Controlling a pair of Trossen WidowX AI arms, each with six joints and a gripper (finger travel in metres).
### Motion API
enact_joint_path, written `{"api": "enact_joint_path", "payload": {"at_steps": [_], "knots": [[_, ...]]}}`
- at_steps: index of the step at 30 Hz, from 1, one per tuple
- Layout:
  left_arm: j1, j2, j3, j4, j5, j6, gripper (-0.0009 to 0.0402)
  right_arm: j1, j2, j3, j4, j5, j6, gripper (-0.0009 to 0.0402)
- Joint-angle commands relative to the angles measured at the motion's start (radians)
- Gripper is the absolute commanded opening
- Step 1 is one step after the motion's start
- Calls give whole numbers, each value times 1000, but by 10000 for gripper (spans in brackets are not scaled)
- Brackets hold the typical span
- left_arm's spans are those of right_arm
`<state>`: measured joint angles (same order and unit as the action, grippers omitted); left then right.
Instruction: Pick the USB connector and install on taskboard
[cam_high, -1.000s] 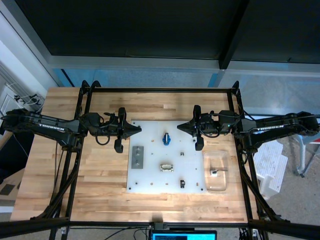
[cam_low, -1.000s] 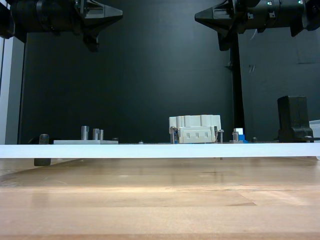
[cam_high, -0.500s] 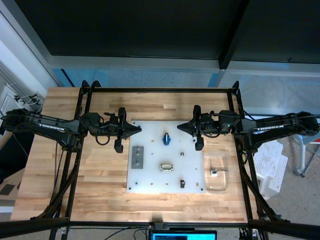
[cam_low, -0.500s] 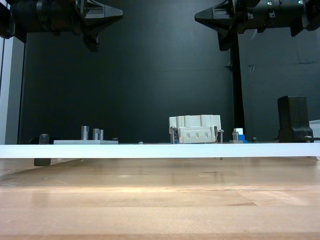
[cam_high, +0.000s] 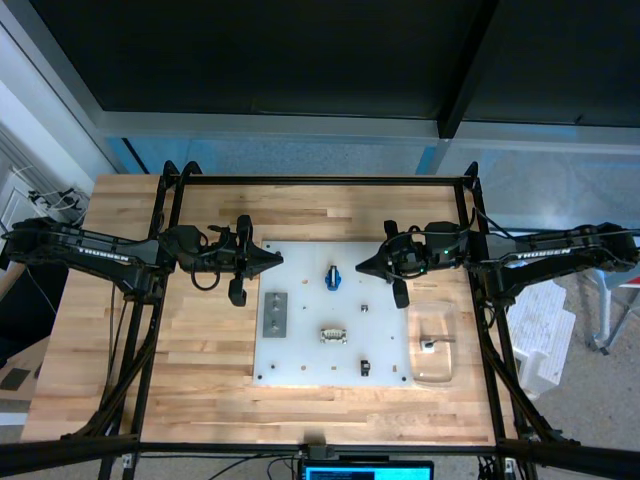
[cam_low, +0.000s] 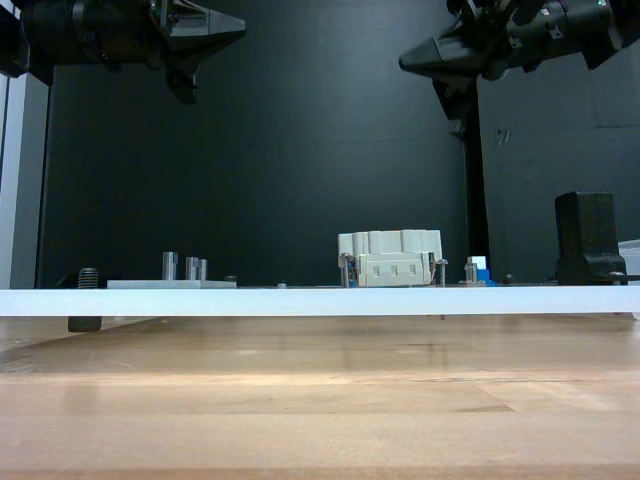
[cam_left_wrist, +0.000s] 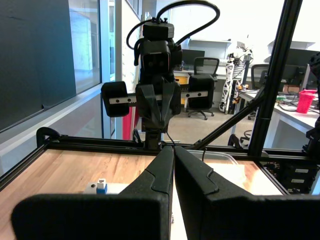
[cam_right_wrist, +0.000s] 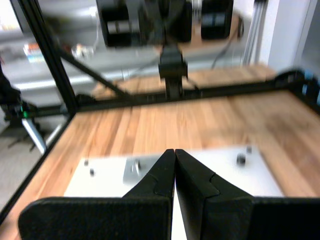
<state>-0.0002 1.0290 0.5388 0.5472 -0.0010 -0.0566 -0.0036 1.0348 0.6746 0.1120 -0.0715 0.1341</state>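
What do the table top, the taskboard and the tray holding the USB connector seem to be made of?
The table top: wood, light sheen; jointed strips and grain show. The taskboard: white matte plate, plastic or painted metal, unclear. The tray: clear plastic; the wood shows through. The left hand, shut, hovers over the board's far left corner; the right hand, shut, over its far right part.

Even overhead light fills the high view; the white board (cam_high: 300, 345) glares faintly and the wooden table (cam_high: 200, 360) carries a soft sheen. In the low view the near table is out of focus, and the left hand (cam_low: 240, 30) and right hand (cam_low: 404, 63) sit dark against a black backdrop (cam_low: 300, 150). The right wrist view is blurred throughout. The left wrist view is sharp, lit by daylight from windows (cam_left_wrist: 85, 40).
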Motion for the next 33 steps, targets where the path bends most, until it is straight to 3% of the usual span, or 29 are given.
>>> {"api": "enact_joint_path", "payload": {"at_steps": [1,2,7,9,16,21,30,33], "knots": [[0,0,0,0,0,0,0,10,-1,38,-138,4,19,0],[0,0,0,0,0,0,0,17,-1,54,-191,15,21,0],[0,0,0,0,0,0,0,95,-1,144,-463,149,25,0],[0,0,0,0,0,0,0,133,-1,172,-538,187,39,0],[0,0,0,0,0,0,0,232,-1,241,-741,221,123,0],[0,0,0,0,0,0,0,308,-8,282,-940,290,179,0],[0,0,0,0,0,0,0,500,-60,283,-1105,294,319,0],[0,0,0,0,0,0,0,567,-72,283,-1135,317,382,0]]}}
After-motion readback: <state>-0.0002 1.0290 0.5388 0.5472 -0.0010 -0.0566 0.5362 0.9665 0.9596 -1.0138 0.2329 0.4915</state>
